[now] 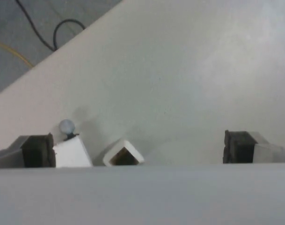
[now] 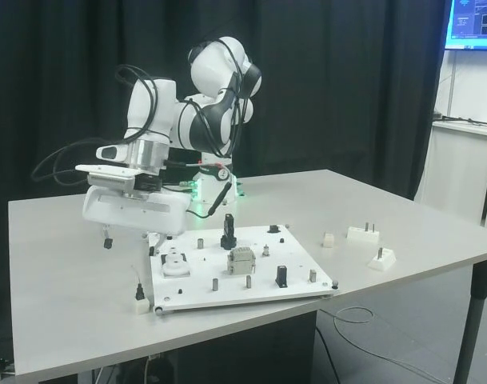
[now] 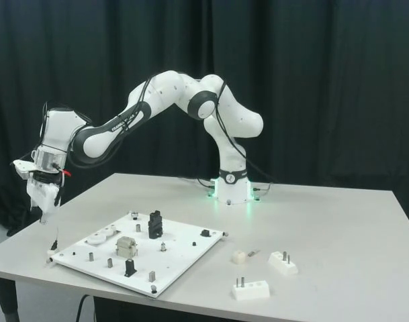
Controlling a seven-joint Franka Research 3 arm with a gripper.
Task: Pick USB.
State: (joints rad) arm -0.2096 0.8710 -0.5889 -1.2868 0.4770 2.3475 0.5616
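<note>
Here the pincer (image 3: 44,216) hangs above the bench's (image 3: 338,228) left edge, its fingers (image 1: 38,151) spread wide and holding nothing. Just below it, the USB (image 3: 52,253) stands upright in a small white block at the left corner of the white board (image 3: 184,258), beside the bench's front edge.

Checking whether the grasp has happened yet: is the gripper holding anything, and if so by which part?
Nothing is held. The gripper is open, above the table; the small white block beside one finger is not clamped.
</note>
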